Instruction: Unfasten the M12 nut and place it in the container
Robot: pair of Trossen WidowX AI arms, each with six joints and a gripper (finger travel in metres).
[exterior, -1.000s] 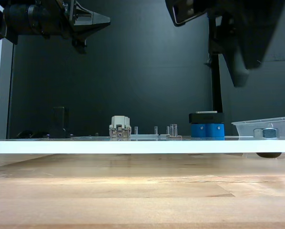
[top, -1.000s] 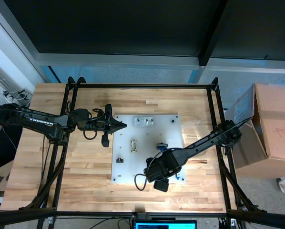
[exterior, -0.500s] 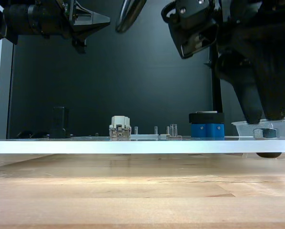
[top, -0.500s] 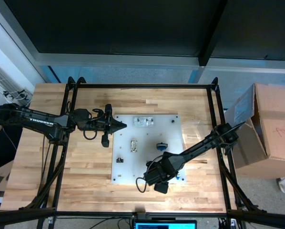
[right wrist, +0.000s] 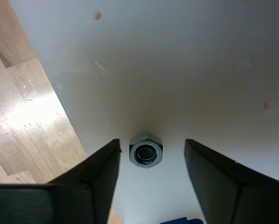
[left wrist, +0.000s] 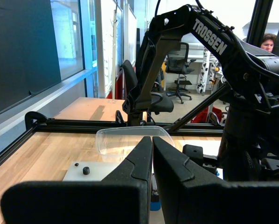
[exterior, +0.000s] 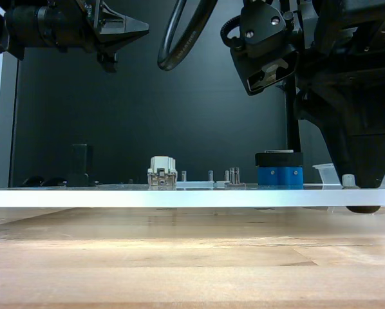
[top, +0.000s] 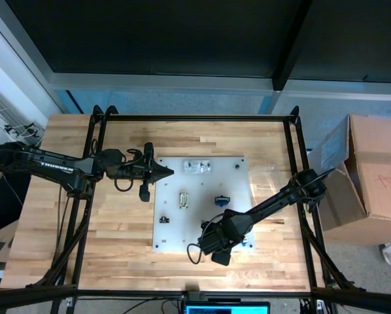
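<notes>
Wooden table (top: 117, 229); left tool (top: 170, 172) high beside board (top: 172, 237); right tool (right wrist: 151, 143) astride nut (right wrist: 146, 150).

Right gripper (right wrist: 150, 145) lowered over M12 nut (right wrist: 146, 150); jaws now straddle it, apart, not touching.

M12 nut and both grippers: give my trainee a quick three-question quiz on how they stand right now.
1. True or false: the right gripper is shut on the M12 nut.
2. Where is the nut? A) on its stud on the white board, between the right gripper's fingers; B) lifted clear of the board; C) out of every view.
3. Fill in: the left gripper, hovering above the board's far left part, is ____.
Key: 1 false, it is open, with its fingers apart on either side of the nut; 2 A; 3 shut.
</notes>
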